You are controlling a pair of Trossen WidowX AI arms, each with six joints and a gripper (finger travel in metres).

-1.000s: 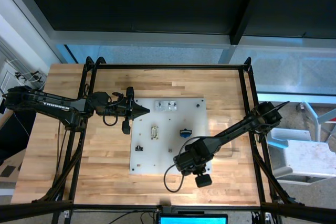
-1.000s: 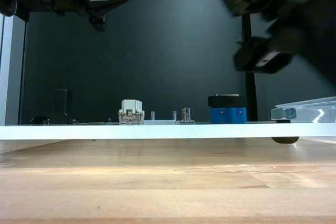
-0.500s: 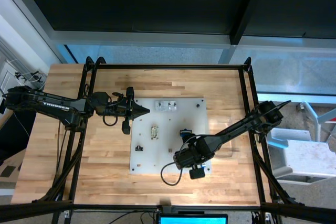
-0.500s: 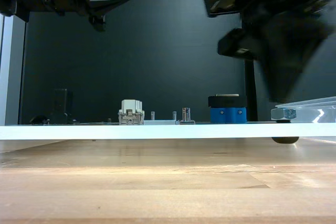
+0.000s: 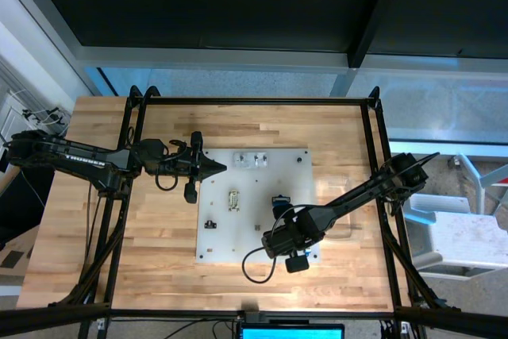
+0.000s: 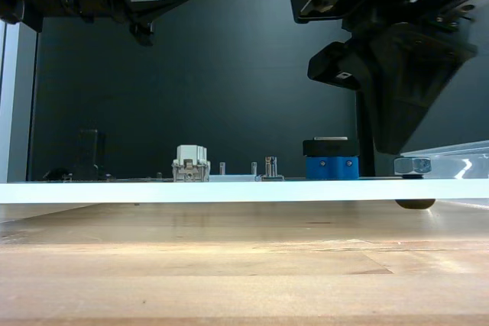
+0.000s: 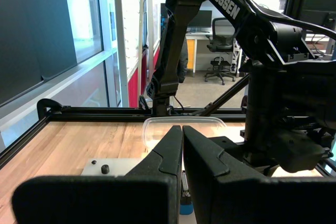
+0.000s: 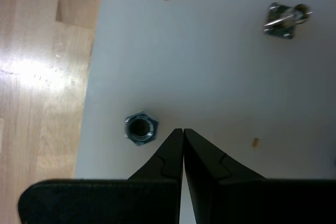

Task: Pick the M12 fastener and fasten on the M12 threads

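Observation:
The small silver nut (image 8: 140, 128) rests on the white board (image 8: 220, 66) close to the board's edge, its centre dark. In the low view the nut (image 6: 413, 165) sits at board level with a thin dark base under it and no ribs showing, so it looks to be on its stud. My right arm hides that spot in the high view. My right gripper (image 8: 182, 130) points straight down, shut and empty, its tips just beside the nut and apart from it; it hangs above the board (image 6: 391, 143). My left gripper (image 5: 214, 167) is shut and parked high over the board's far left edge.
A clear tray (image 6: 458, 159) lies just off the board's right side. On the board stand a blue-topped part (image 6: 331, 159), a white connector (image 6: 190, 164), a silver post (image 6: 270, 166) and a small metal bracket (image 8: 281, 19). Bare wood (image 8: 42, 77) borders the board.
My right arm has swung from the near right corner inward over the board and come to rest pointing down beside the nut. The nut and left arm have not moved.

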